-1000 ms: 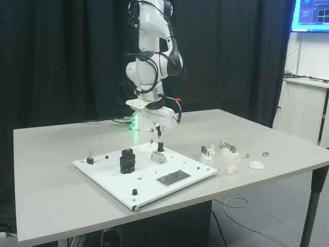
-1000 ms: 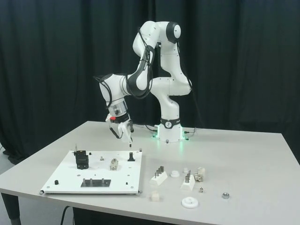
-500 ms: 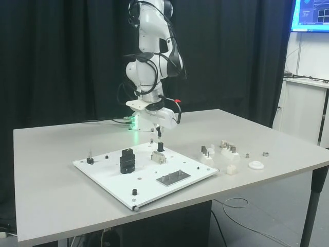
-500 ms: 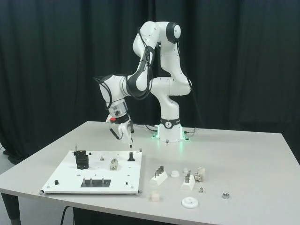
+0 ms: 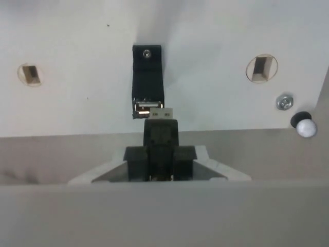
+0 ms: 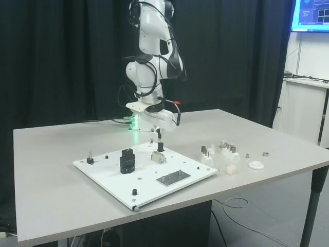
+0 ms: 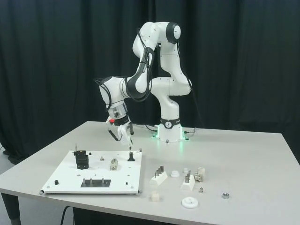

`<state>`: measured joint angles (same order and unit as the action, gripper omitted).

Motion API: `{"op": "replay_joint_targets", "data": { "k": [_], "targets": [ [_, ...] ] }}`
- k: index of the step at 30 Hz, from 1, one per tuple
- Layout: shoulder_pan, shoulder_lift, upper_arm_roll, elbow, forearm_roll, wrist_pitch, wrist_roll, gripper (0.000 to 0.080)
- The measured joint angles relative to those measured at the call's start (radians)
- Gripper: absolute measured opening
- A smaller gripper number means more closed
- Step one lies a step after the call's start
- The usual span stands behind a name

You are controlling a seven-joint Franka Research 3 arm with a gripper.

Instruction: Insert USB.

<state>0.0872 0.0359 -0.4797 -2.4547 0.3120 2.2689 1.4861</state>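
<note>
Starting at the left of the first room view, the grey table [image 6: 46,170] carries a white board [image 6: 110,180] with a small black peg [image 6: 90,160] near its far left corner and a black block [image 6: 127,160] standing further in. Beside that comes a low pale fitting [image 6: 159,157], then a grey metal plate [image 6: 173,177] near the board's front edge. Above the fitting hangs the white arm [image 6: 151,62], its gripper [image 6: 160,133] clenched on a black USB plug [image 6: 160,135] that points straight down. In the wrist view the plug [image 5: 161,135] sits between the black fingers [image 5: 134,159], its metal tip just at the mouth of a black socket [image 5: 147,77] fixed upright on the board (whether the tip already touches the opening I cannot tell). Farther right on the table lie small white blocks [image 6: 230,157] holding metal pins, and a flat white ring [image 6: 255,165].
</note>
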Motion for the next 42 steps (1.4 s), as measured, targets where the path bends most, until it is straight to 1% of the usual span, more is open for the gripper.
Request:
{"op": "replay_joint_targets", "data": {
  "k": [16,28,42],
  "targets": [
    [0.002,0.016,0.007,0.000,0.034,0.019,-0.012,0.0094],
    [0.002,0.019,0.009,0.001,0.035,0.024,-0.017,0.0094],
    [0.002,0.026,0.007,0.001,0.034,0.024,-0.060,0.0094]
  ]
}}
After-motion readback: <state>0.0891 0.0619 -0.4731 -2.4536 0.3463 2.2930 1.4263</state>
